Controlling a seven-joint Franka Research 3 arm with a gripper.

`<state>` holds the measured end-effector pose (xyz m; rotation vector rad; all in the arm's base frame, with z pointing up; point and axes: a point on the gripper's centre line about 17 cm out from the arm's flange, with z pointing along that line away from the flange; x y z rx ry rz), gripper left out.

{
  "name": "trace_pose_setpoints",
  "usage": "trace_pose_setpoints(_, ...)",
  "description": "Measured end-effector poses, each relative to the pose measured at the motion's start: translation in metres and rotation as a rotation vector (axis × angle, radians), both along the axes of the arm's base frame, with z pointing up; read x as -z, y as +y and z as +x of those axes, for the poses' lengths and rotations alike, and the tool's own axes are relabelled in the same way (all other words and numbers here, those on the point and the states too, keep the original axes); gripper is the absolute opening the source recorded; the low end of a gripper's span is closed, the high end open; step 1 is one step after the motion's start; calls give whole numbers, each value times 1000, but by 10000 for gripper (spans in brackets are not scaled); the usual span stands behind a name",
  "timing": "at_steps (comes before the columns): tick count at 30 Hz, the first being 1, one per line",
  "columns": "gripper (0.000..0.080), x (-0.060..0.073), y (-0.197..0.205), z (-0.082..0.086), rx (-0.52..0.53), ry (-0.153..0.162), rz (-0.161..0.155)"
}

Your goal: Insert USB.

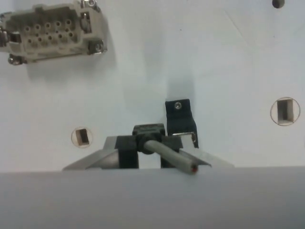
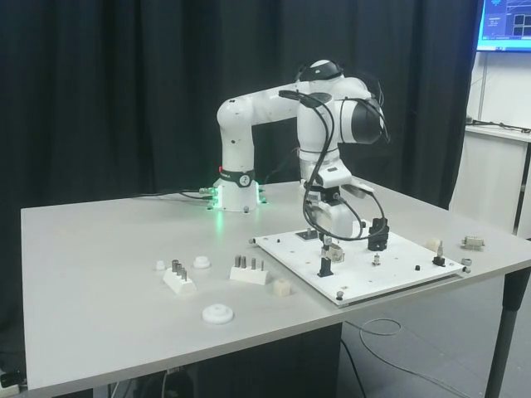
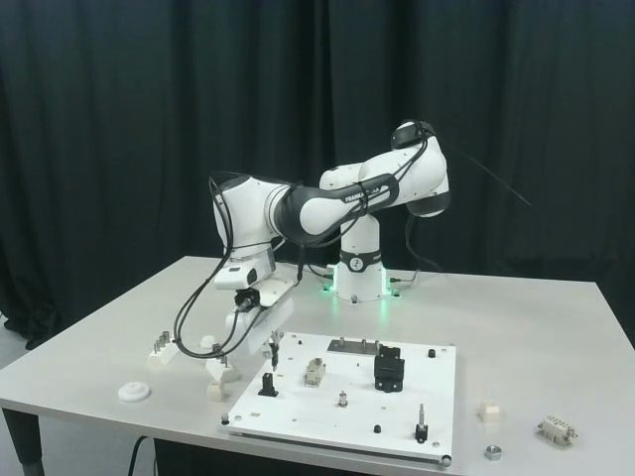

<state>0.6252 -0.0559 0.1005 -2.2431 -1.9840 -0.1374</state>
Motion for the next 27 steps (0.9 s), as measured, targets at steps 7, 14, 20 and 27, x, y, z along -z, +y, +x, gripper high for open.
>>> trace_pose_setpoints(7, 95, -1, -2, 4, 5, -15, -3)
trace_pose_setpoints(14, 95, -2, -5, 8, 11, -31, -5)
trace_pose_setpoints(20, 95, -2, -7, 11, 16, -42, -9)
trace_pose_setpoints(27, 95, -1, -9, 12, 19, -47, -11)
